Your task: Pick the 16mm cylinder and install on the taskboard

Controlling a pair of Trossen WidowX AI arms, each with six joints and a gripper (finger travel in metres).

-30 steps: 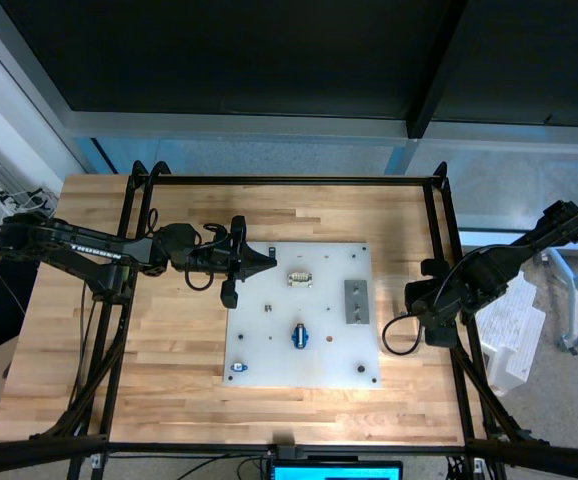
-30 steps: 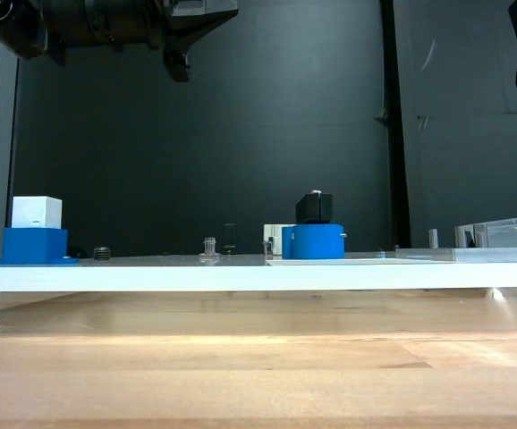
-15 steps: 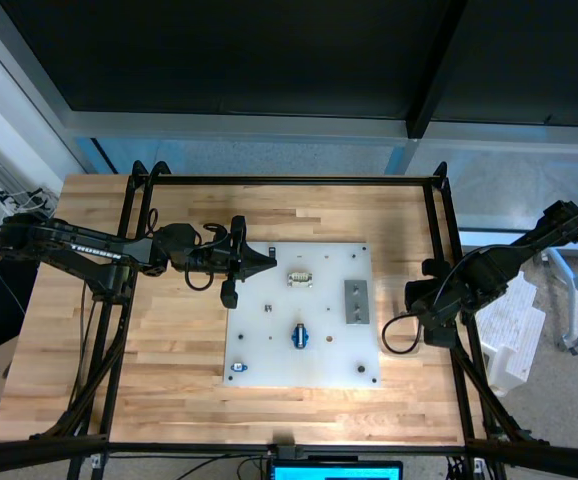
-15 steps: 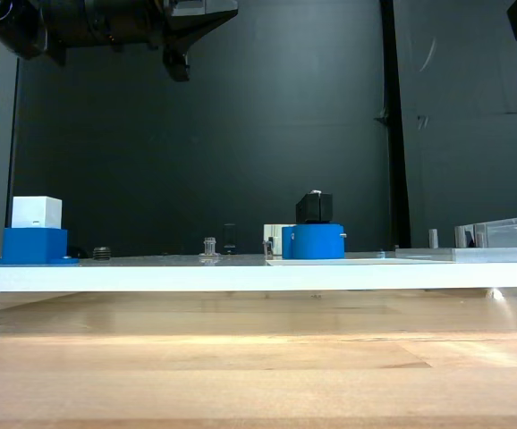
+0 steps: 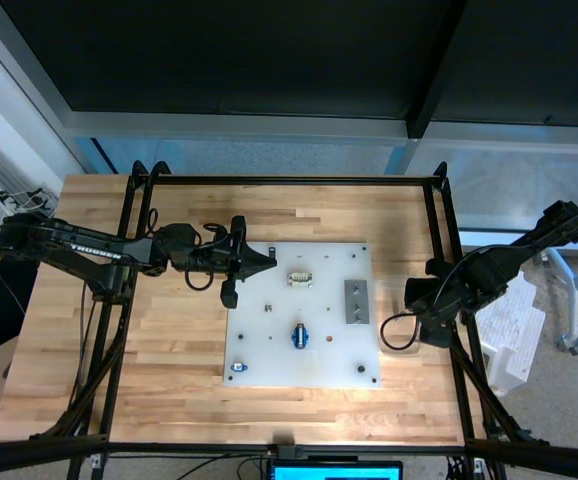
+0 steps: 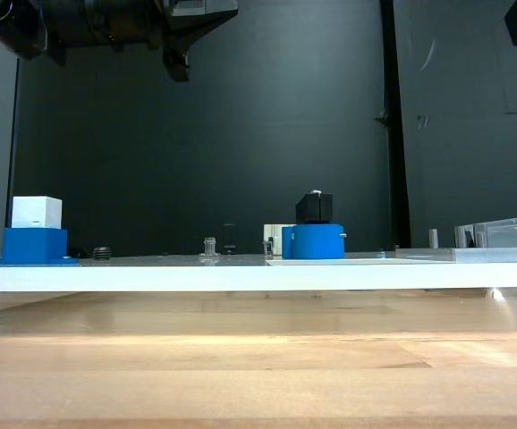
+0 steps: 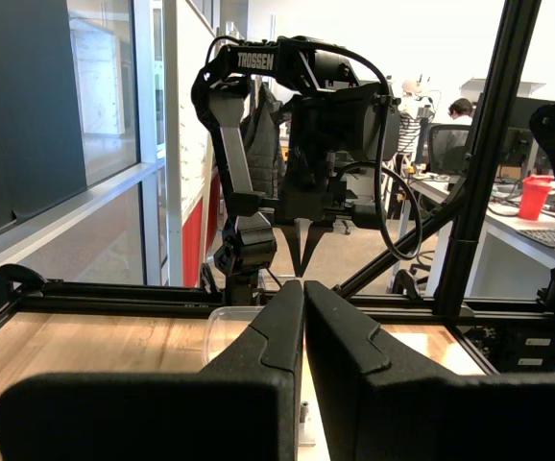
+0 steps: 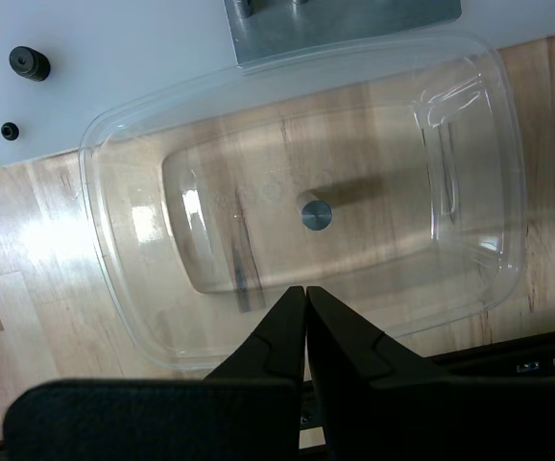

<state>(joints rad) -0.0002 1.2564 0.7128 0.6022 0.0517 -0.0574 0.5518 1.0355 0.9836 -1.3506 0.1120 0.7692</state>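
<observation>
Approach: right gripper (image 8: 305, 291), pinched closed, empty, hangs right of the board (image 8: 133, 58) above the likely peg (image 8: 316, 214); next, open and drop. Left gripper (image 7: 303, 285), closed, over board's far-left corner.

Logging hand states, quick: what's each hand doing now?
Left hand: closed, empty, over taskboard's far-left corner.
Right hand: closed, empty, above the clear tray.

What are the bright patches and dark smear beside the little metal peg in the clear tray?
Right wrist view: light glares off the clear tray and table; the smear is shadow from the 16mm cylinder, under the shut right gripper. Left wrist view: the background washes out behind the shut left gripper, raised at the far left of the taskboard. Low view: foreground blurs.
</observation>
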